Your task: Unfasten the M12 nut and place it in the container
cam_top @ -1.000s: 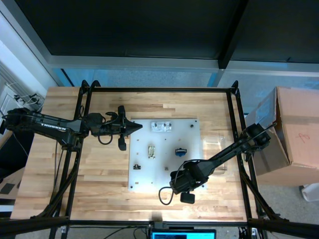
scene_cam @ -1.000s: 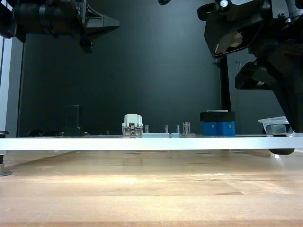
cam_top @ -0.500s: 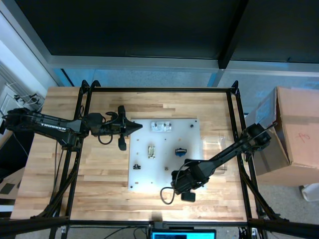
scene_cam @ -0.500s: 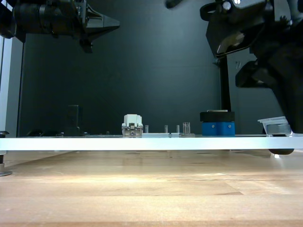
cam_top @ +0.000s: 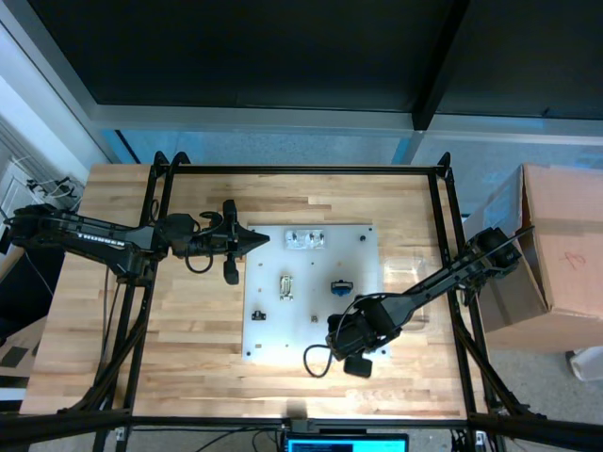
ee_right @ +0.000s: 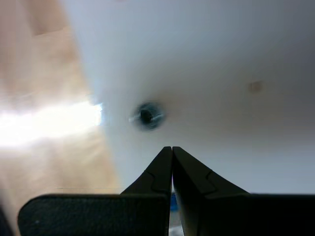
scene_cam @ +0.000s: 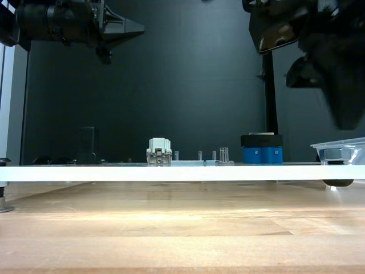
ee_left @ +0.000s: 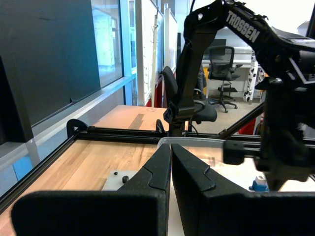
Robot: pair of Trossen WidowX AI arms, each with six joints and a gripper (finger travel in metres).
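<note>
Printed in white capitals along the black upper link of the right arm (ee_left: pixel 241 27), as caught by the left wrist camera: TROSSEN. Repeated in small white capitals on the long link of the left arm (cam_top: pixel 97 241), at the left of the high view, only just legible: TROSSEN. Scrawled in red on the side of the cardboard box (cam_top: pixel 556 264), at the right edge of the high view: a mark too small to make out. Nothing legible in the low view or from the right wrist camera.
</note>
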